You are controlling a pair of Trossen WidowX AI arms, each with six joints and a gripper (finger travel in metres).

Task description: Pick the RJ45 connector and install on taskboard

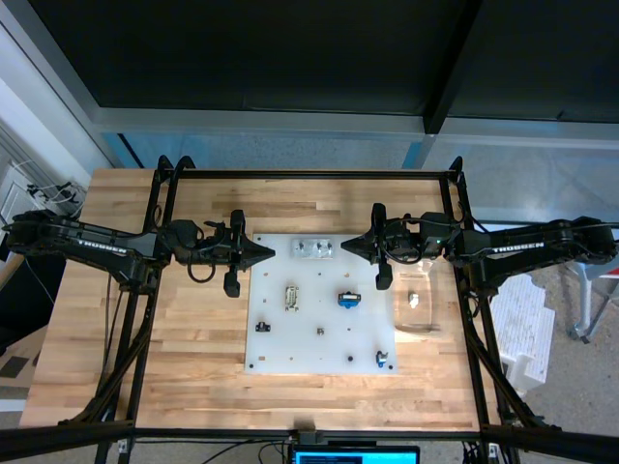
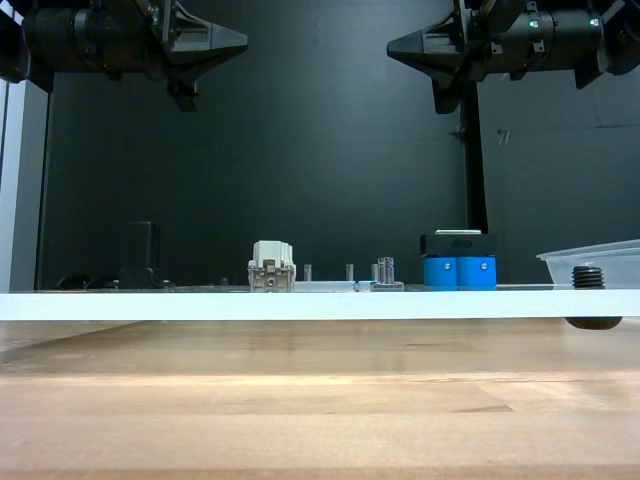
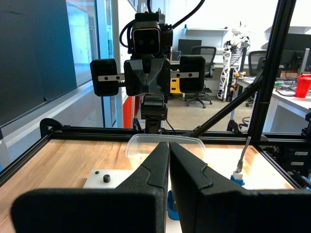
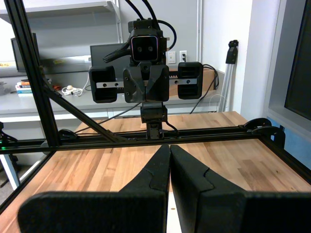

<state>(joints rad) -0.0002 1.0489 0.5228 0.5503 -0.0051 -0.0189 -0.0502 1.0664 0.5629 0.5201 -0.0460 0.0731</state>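
Board (image 1: 290,350) holds connector (image 3: 238,169); left gripper (image 1: 270,252), right gripper (image 1: 346,246) aloft.

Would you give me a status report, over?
Left gripper and right gripper shut, empty, raised over white board. Clear grey-booted connector seated in small blue jack. Nothing obstructing.

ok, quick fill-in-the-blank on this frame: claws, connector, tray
1. The left claw and the right claw hang high over the white board's far end, tips facing each other, both ____.
2. In the left wrist view, the connector on its grey cable stands upright in the ____ jack.
3. The white block lies in the clear tray, beside the board on the ____ arm's side.

Missing words: shut; blue; right
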